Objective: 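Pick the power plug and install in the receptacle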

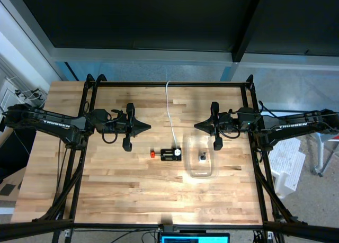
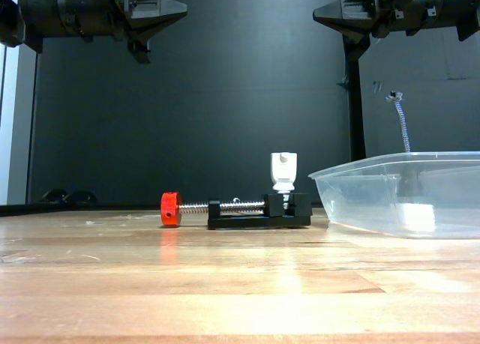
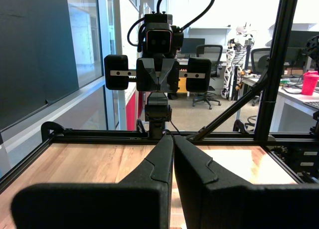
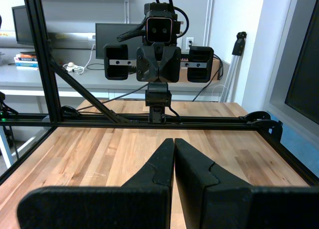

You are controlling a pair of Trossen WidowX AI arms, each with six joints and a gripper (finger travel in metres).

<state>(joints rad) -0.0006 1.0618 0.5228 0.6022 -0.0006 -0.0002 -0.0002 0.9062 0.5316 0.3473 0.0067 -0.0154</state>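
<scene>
Both arms hang above the desk (image 1: 106, 185), reaching inward from their own edges, level and well clear of the wood. Left claw (image 1: 149, 127) points toward the middle, its fingers (image 3: 162, 156) pressed together at the tips with nothing between them. Right claw (image 1: 195, 126) mirrors it from the opposite side, fingers (image 4: 162, 161) likewise closed on nothing. The two tips face each other across a gap, well apart, and the low view shows both high above everything on the desk. The white cable (image 1: 170, 110) runs across the wood below that gap. Power plug (image 1: 202, 158): a tiny dark cube lying loose inside the clear tray (image 1: 201, 175), roughly at the middle of its floor, below and slightly outward of the right claw's tip, touched by neither claw. Receptacle (image 1: 177, 152): a small white block standing upright in the black clamp (image 1: 168, 153), just beside the tray's left wall. The low view shows the receptacle (image 2: 283, 170) rising above the clamp body (image 2: 259, 209). The clamp's screw runs leftward to the orange-red knob (image 1: 152, 154), which sits at the end farthest from the tray. The cable leaves the receptacle and trails away to the far edge of the desk. In the low view the tray (image 2: 390, 186) stands close to the clamp's right end; I cannot tell whether they touch.
</scene>
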